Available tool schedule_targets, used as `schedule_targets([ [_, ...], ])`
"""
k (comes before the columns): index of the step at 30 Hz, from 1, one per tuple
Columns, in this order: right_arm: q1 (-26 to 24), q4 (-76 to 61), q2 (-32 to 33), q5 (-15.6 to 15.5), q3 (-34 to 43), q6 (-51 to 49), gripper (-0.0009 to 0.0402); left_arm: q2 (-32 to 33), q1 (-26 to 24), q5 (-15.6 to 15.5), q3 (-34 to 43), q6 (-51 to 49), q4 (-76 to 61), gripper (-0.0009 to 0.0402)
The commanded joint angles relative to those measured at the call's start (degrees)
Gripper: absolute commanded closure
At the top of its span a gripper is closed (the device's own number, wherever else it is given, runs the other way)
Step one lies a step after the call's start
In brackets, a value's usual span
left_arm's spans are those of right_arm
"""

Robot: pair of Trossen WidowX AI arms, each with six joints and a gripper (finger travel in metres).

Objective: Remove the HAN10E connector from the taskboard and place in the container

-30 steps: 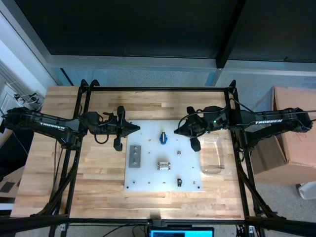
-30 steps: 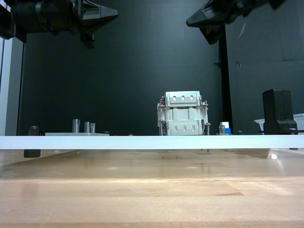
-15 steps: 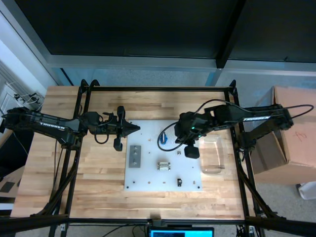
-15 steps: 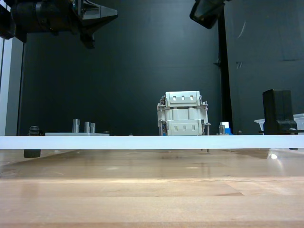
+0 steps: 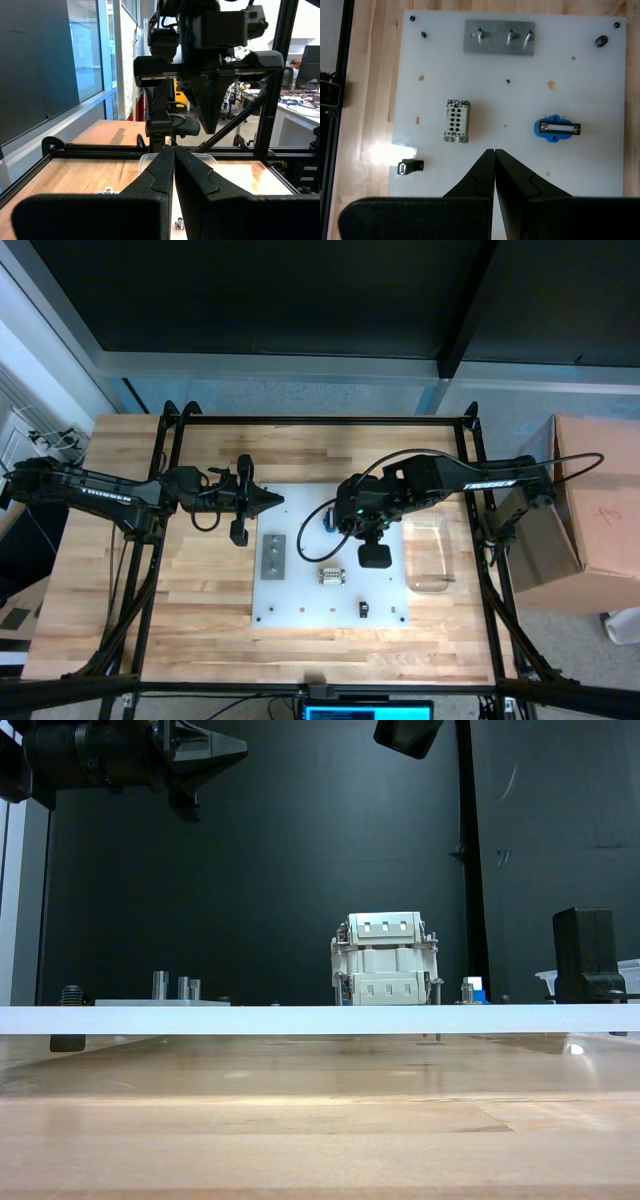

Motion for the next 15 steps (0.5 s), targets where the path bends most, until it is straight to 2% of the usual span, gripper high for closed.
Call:
schedule_targets([
  [1, 0.4, -2.8, 2.4, 0.0, 3.2, 0.5, 0.0393, 0.0, 0.0, 0.0, 0.0, 0.0, 0.0, 0.0393],
  [8, 0.9, -5.8, 6.4, 0.5, 7.5, 1.3, 0.0393, 0.0, 0.0, 0.0, 0.0, 0.0, 0.0, 0.0393],
  [15, 1.1, -6.0, 8.5, 0.5, 7.6, 1.6, 0.0393, 0.0, 0.0, 0.0, 0.0, 0.0, 0.0, 0.0393],
])
